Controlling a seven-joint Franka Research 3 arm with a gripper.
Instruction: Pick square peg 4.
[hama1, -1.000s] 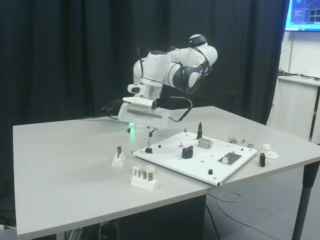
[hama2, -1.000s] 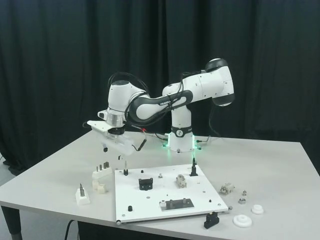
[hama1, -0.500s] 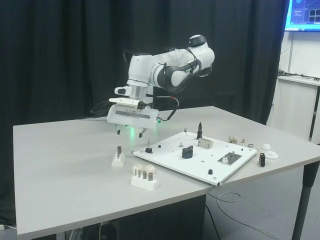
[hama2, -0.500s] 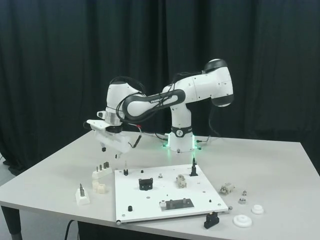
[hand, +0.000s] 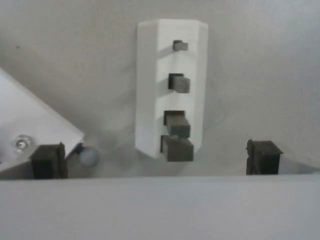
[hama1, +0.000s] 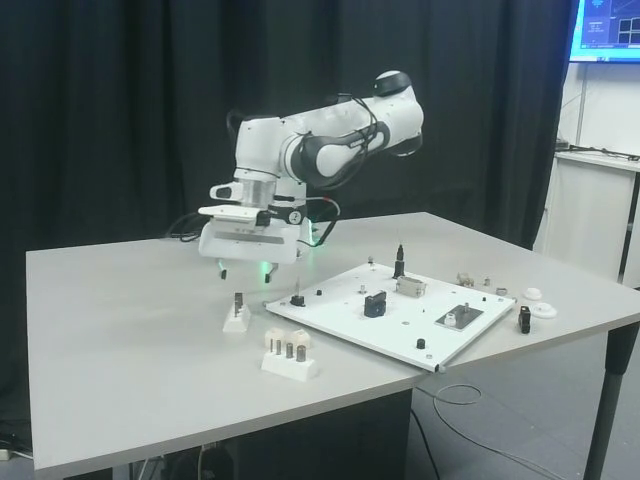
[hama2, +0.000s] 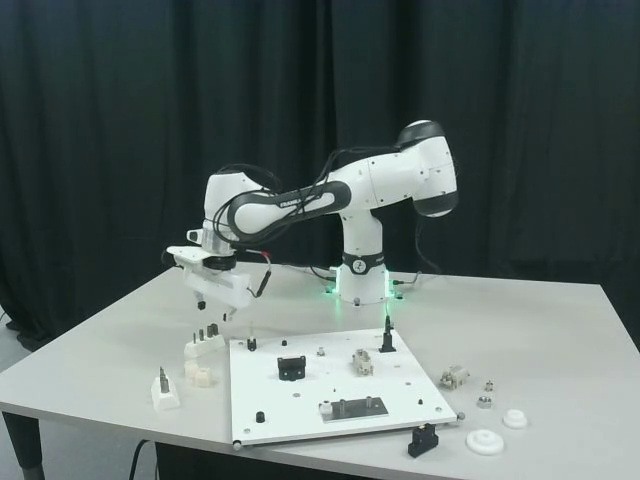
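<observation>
Grey square pegs, four of them, stand in a row in the white holder (hand: 170, 85) on the desk (hama1: 130, 330); which is peg 4 I cannot tell. Above the holder hangs the gripper (hand: 156, 159), spread wide and empty, its two fingertips (hand: 48, 161) flanking the holder.

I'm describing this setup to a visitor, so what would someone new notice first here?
The white robot arm arching out from the table's far side, its end effector open above a white holder block with four grey square pegs in a row. Beside it lies a white assembly board dotted with small parts.
</observation>
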